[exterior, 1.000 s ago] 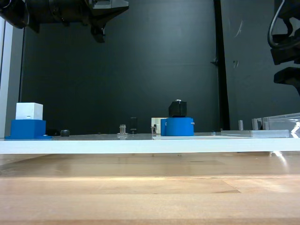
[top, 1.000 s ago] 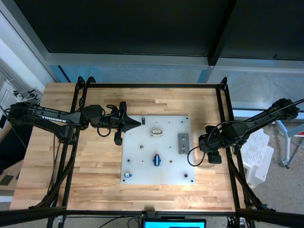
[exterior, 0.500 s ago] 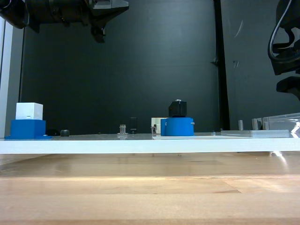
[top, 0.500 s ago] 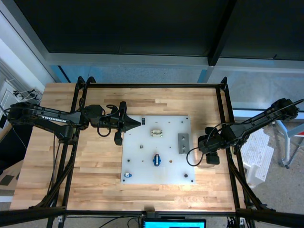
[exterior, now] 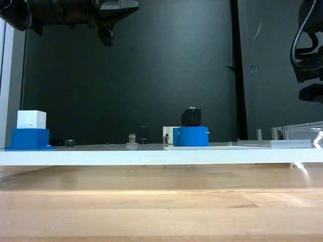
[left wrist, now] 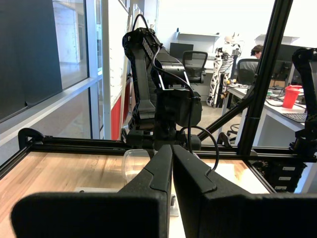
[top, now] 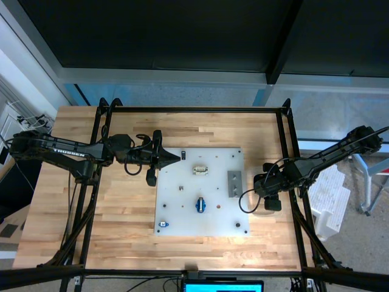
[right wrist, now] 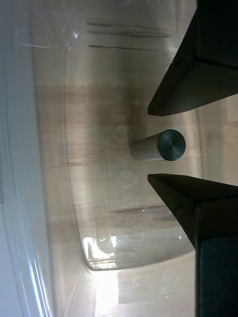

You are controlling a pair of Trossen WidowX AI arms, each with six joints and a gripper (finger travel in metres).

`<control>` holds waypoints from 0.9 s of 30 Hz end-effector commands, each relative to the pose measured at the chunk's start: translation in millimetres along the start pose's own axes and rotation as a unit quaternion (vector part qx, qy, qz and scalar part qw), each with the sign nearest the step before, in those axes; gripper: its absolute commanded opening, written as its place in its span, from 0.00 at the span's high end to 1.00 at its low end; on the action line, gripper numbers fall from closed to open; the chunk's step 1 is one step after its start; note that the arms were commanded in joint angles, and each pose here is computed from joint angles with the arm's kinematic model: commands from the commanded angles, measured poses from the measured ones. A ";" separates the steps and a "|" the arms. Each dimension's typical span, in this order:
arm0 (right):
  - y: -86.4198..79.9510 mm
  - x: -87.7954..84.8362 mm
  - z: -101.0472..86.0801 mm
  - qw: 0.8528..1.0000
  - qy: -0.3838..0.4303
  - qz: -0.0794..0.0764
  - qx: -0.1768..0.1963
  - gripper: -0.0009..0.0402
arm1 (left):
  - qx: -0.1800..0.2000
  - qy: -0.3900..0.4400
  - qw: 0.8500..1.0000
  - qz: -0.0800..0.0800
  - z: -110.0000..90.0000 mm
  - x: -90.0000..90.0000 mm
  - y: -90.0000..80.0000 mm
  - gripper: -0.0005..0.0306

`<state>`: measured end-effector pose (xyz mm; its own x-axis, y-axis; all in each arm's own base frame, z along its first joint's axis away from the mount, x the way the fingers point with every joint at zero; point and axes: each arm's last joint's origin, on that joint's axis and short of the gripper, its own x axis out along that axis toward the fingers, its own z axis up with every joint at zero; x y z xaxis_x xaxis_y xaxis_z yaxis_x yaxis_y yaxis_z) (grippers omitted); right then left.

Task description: Pick the 16mm cylinder and install on the taskboard

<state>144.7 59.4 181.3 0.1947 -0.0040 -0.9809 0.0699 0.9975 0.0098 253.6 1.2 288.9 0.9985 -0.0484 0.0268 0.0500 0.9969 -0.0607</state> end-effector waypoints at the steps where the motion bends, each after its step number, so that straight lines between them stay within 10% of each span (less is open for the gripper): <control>1: 0.2 0.0 -0.3 1.000 0.002 0.001 -0.001 0.63 | 0.000 0.000 1.000 0.000 0.1 0.0 0.0 0.98; 27: 0.2 -0.6 -0.5 1.000 0.003 0.000 0.010 0.97 | 0.000 0.000 1.000 0.000 0.0 0.1 0.0 0.98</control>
<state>143.9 59.5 181.2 0.1872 -0.0039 -0.9823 0.0844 0.9964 0.0122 253.6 1.2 288.9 0.9985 -0.0484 0.0268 0.0500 0.9969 -0.0611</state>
